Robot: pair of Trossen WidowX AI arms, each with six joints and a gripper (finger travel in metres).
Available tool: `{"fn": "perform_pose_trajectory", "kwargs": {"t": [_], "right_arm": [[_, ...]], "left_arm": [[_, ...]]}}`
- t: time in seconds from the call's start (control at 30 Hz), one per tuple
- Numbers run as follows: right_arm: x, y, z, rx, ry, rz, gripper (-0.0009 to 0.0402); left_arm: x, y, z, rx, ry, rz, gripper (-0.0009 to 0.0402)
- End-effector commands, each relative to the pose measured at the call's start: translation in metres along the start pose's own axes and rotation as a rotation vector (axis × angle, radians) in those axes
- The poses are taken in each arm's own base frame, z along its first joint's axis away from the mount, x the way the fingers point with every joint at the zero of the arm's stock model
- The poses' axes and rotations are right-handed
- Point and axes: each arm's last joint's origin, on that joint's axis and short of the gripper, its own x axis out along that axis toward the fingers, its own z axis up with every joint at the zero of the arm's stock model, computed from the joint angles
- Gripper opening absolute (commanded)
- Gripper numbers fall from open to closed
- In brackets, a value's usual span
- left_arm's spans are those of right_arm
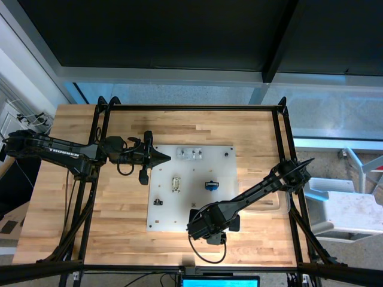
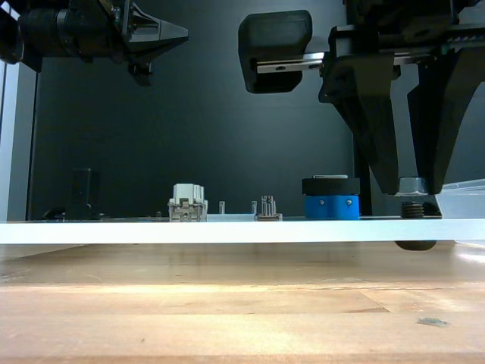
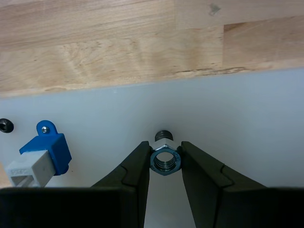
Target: Pick the M12 fastener and fasten on the M12 threads
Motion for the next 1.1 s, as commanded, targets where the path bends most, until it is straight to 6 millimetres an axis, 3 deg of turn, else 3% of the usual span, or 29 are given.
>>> {"fn": "perform_pose_trajectory", "kwargs": {"t": [0.03, 0.27, 0.73, 1.1], "right_arm": [[0.000, 0.000, 0.000, 0.001, 0.000, 0.000, 0.0016], [0.012, -0.004, 0.003, 0.001, -0.003, 0.001, 0.0016], [0.013, -0.004, 0.003, 0.025, 0.002, 0.004, 0.0016], [0.013, -0.005, 0.000, 0.457, 0.007, 0.007, 0.0016]], "left_arm": [[0.000, 0.000, 0.000, 0.000, 0.000, 0.000, 0.0000], [0.000, 0.000, 0.000, 0.000, 0.000, 0.000, 0.0000], [0.000, 0.000, 0.000, 0.000, 0.000, 0.000, 0.0000], [0.000, 0.000, 0.000, 0.000, 0.000, 0.000, 0.0000]]}}
